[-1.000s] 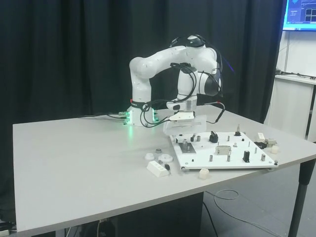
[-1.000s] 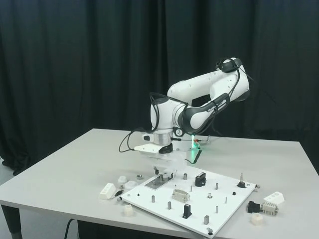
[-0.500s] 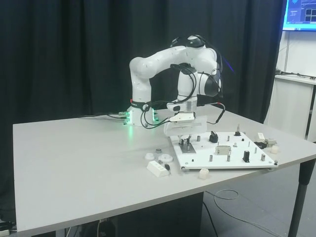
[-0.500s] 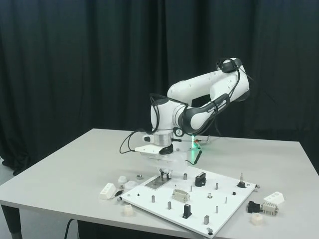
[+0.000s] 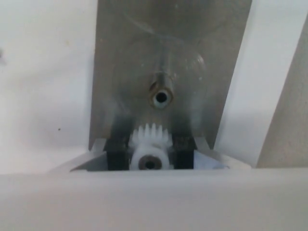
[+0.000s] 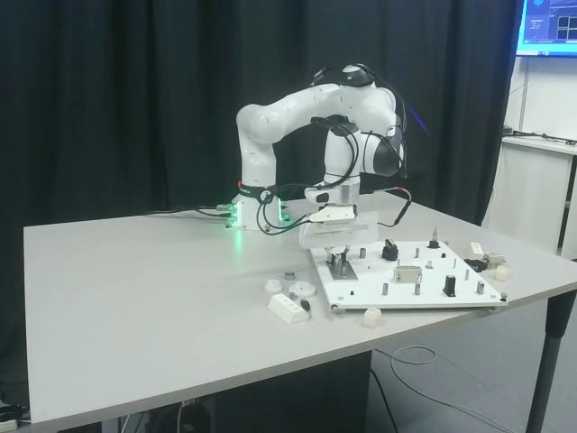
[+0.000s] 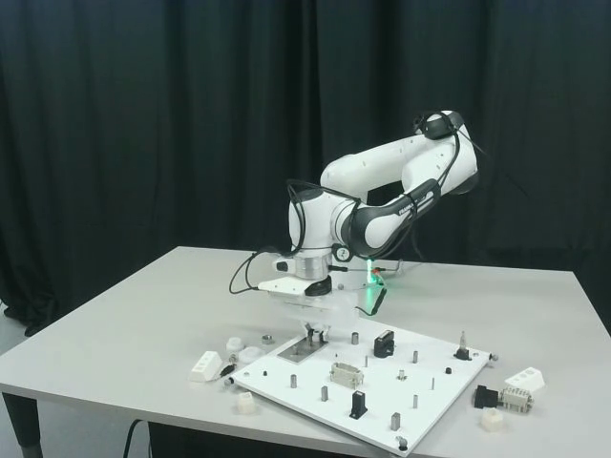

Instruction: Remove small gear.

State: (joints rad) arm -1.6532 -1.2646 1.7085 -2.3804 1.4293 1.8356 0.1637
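In the wrist view the small white gear (image 5: 150,144) sits clamped between the black pads (image 5: 117,153) of my gripper (image 5: 150,156). It hangs above the grey metal plate (image 5: 125,72), clear of the bare shaft (image 5: 160,97). From the room, my gripper (image 6: 337,250) (image 7: 311,333) stands just over the grey plate (image 6: 341,268) (image 7: 299,348), at the near-left corner of the white board (image 6: 433,290) (image 7: 431,401). The gear itself is too small to make out in the room views.
Loose white parts (image 6: 273,286) lie on the table left of the board, with a white block (image 6: 288,307) and a white cube (image 6: 370,317) nearby. Black pieces (image 6: 389,250) and small pegs stand on the board. A connector (image 6: 482,262) lies at its far right.
The hand has shifted slightly over the grey plate and now stands a little higher. Nothing else on the table has moved.
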